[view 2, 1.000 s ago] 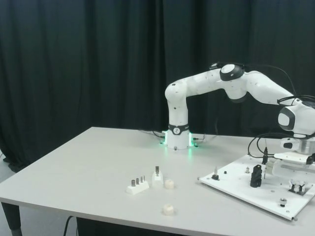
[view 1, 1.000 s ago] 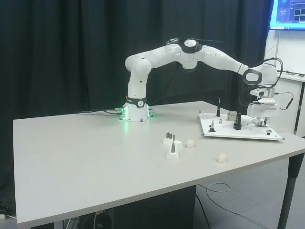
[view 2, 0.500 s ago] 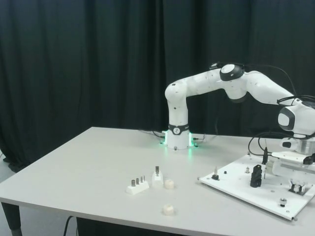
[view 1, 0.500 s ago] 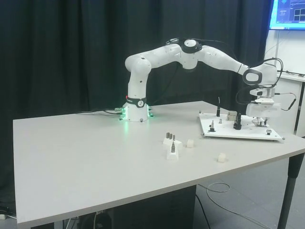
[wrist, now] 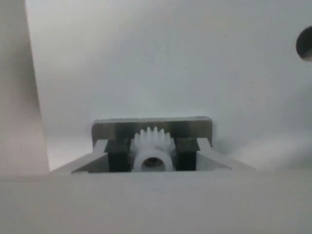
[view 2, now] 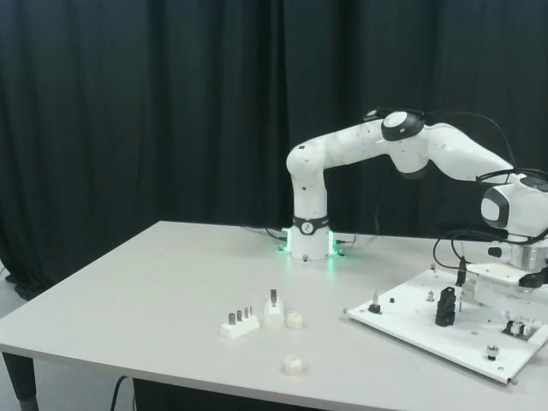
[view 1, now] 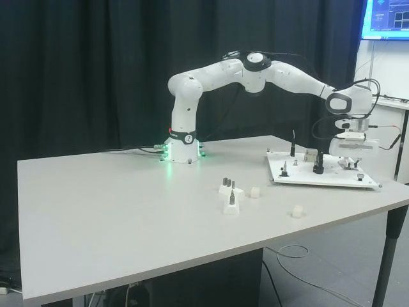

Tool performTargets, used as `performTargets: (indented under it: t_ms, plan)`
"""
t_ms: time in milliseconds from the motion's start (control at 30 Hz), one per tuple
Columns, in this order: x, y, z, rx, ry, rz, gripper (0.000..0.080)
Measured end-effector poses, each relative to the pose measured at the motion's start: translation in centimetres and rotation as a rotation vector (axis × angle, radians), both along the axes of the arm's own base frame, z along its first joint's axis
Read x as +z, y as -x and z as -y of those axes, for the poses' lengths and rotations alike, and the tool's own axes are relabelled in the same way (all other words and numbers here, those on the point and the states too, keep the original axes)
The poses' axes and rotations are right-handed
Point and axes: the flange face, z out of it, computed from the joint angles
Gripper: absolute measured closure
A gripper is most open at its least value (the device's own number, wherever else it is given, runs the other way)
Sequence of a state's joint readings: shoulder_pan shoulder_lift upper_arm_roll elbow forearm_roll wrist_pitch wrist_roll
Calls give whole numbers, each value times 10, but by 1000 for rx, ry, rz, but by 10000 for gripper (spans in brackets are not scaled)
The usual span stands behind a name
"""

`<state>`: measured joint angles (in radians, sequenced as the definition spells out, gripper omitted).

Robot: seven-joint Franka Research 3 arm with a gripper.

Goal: Insert small gear.

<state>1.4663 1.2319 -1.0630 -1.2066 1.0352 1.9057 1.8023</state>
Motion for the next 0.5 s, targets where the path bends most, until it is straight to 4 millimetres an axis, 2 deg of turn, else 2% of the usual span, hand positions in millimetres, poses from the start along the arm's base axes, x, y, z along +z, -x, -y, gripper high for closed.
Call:
performTargets:
  t_ms: [500]
  plan:
    - [0,-3,3,-117,-21,-21,604]
